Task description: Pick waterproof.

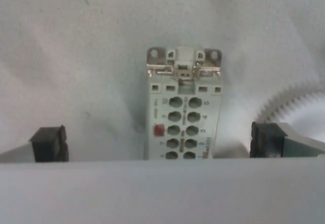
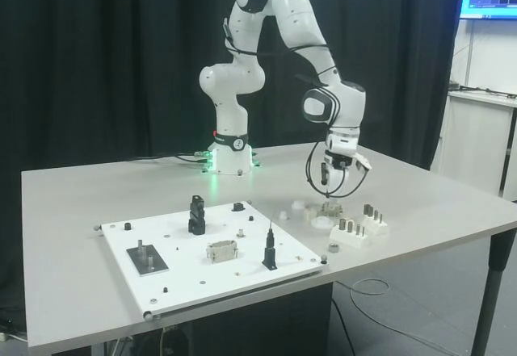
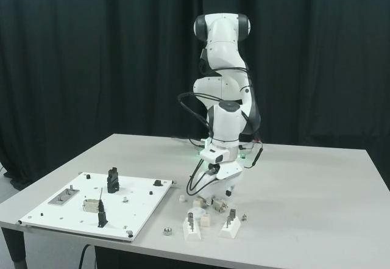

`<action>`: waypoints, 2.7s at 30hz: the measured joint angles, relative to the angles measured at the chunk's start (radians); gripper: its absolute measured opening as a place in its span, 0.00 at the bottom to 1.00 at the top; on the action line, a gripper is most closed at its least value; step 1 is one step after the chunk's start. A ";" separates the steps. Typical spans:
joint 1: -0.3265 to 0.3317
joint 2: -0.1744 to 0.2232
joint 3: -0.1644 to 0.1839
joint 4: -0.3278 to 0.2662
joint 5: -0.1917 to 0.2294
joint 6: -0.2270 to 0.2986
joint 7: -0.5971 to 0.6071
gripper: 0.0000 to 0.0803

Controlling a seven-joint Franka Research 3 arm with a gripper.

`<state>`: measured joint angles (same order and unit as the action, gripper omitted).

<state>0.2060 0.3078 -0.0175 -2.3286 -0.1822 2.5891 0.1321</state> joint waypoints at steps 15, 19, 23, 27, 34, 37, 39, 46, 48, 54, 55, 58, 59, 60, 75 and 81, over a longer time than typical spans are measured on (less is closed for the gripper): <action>-0.008 0.018 -0.002 0.002 0.000 0.015 -0.009 1.00; -0.008 0.021 -0.002 0.002 0.000 0.017 -0.012 1.00; -0.008 0.025 0.000 0.002 0.000 0.020 -0.012 1.00; -0.008 0.027 0.005 0.002 0.000 0.021 -0.012 1.00; -0.007 0.030 0.013 0.002 0.000 0.023 -0.012 1.00; -0.007 0.032 0.015 0.002 0.000 0.023 -0.012 1.00; -0.007 0.033 0.017 0.002 0.000 0.024 -0.012 1.00; -0.007 0.036 0.017 0.003 0.000 0.024 -0.016 0.61; -0.007 0.036 0.017 0.003 0.000 0.024 -0.017 0.61; -0.007 0.037 0.017 0.005 0.000 0.024 -0.029 0.40; -0.007 0.037 0.017 0.006 0.000 0.024 -0.031 0.40; -0.007 0.036 0.017 0.012 -0.002 0.024 -0.035 0.40; -0.007 0.036 0.017 0.014 -0.003 0.024 -0.036 0.40; -0.007 0.036 0.017 0.016 -0.005 0.024 -0.037 0.39; -0.007 0.000 0.017 0.045 -0.028 -0.031 -0.040 0.39; -0.007 -0.013 0.018 0.049 -0.028 -0.051 -0.043 0.39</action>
<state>0.1986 0.2949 0.0001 -2.2799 -0.2103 2.5384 0.0894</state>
